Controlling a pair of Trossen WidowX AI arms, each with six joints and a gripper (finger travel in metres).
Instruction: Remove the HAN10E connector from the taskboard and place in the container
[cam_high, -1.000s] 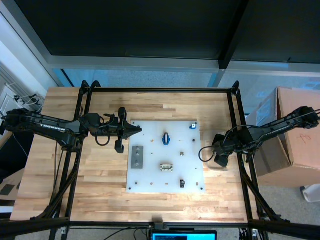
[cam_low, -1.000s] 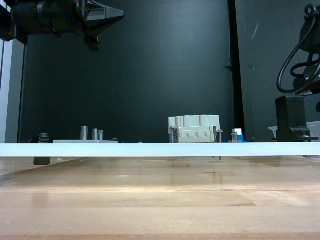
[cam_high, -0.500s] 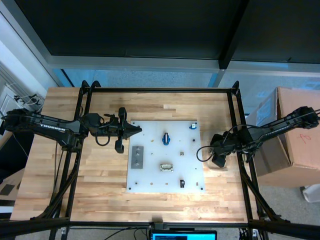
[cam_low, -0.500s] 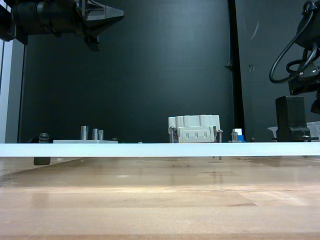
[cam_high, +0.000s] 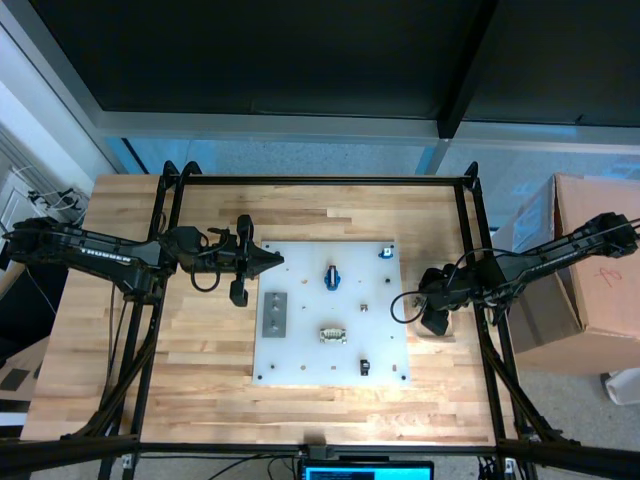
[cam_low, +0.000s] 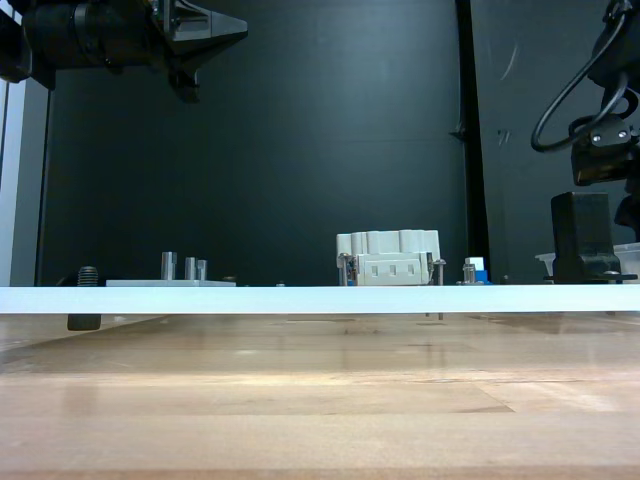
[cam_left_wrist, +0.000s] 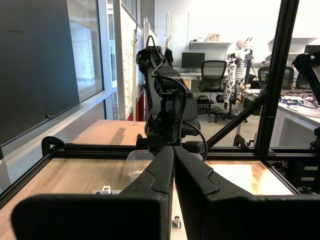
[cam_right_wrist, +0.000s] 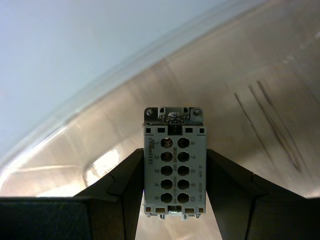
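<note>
Right gripper hangs just off the right edge of the board. Its fingers clamp the connector by the long sides, pin face up, clear of its seat. The clear container lies directly below, so it looks lined up for release. Left gripper hovers at the board's left edge, fingers pressed together, empty.

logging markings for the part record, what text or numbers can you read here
"1" to "10": pin numbers on the HAN10E connector, held in the right gripper over the container.
Lettering on the left arm, behind the left gripper above the board's left edge: too blurred.
</note>
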